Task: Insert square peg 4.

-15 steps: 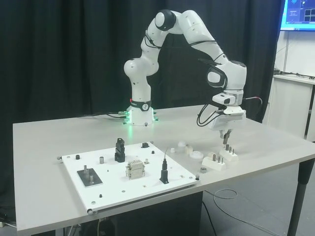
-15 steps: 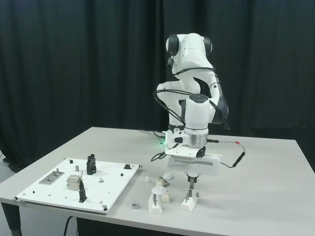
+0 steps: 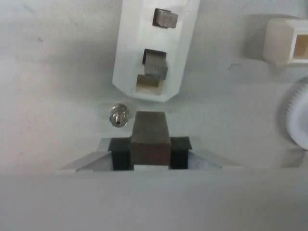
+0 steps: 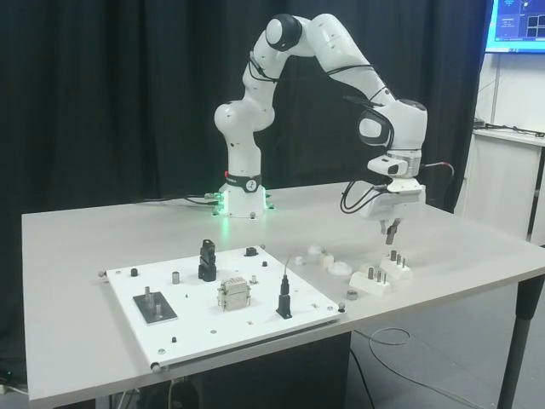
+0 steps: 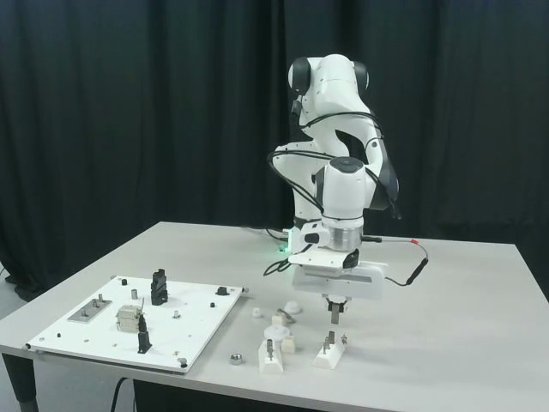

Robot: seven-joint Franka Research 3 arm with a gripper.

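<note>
My gripper is shut on a grey square peg that points down past the fingertips. Under it lies a narrow white holder with two grey square pegs standing in it and one empty square hole at the end nearest the held peg. In the first room view the gripper hangs a little above this holder at the table's right side. The second room view shows the gripper over the holder with a gap between them.
A small metal bolt lies beside the holder. A second white holder with pegs stands next to it. White round parts and a nut lie nearby. The large white board with fixtures lies to the left.
The gripper has risen a little above the white holder, with the square peg in its fingers. Nothing else on the table has moved.
</note>
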